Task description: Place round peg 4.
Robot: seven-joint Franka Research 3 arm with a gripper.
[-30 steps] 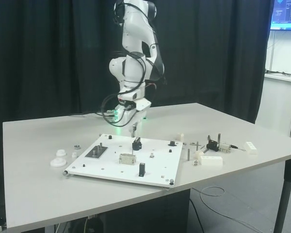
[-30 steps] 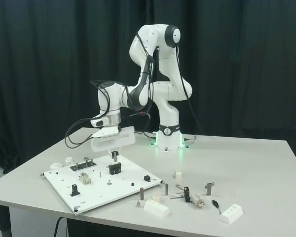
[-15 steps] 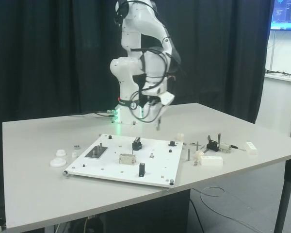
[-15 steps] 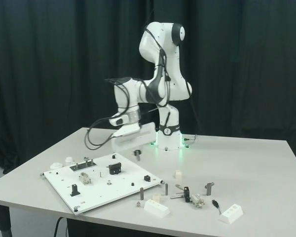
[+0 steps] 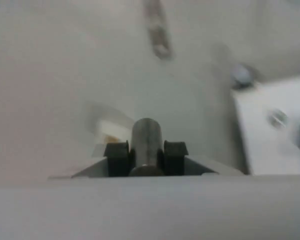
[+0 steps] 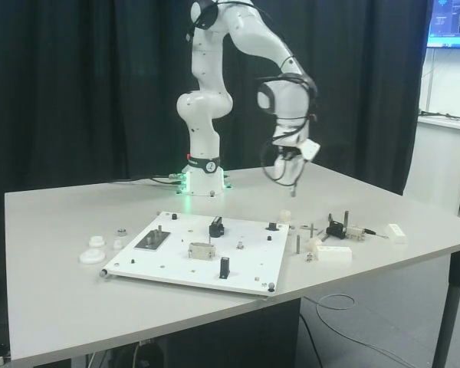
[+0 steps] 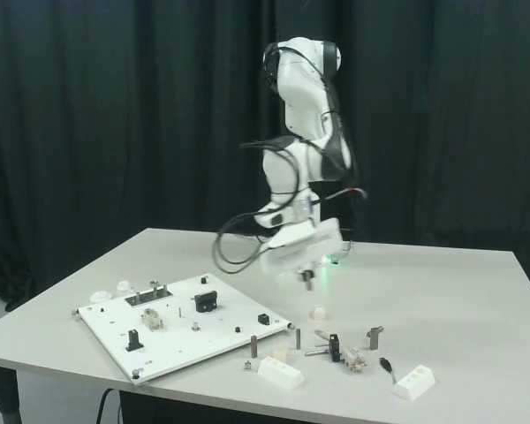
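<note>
The round peg (image 5: 147, 145), a short grey metal cylinder, sits pinched between the two black fingertips of the gripper (image 5: 146, 151). In the wrist view the pads (image 5: 117, 155) press on it from either side and it stands along the line of the fingers, its rounded end pointing down toward the table (image 5: 50, 75). In the second room view the peg (image 7: 307, 279) shows as a small dark stub hanging under the gripper (image 7: 306, 276), clear of the table.

So the pick-up looks done and the peg is in the air, carried above bare grey table beyond the corner of the white board (image 6: 207, 253), on the side where the loose parts lie. The board's corner (image 5: 270, 125) with a screw is just in the wrist view, off to one side, so the peg is not over any hole of the board.

Just beyond the gripper on the table is a small white block (image 7: 318, 312), and further out a loose pin (image 7: 375, 336) and a white housing (image 7: 281, 371).

What seems left is the whole of the placing: bringing the peg over its seat, lining it up upright, lowering it in and letting go. Which seat is meant cannot be told from these views.
</note>
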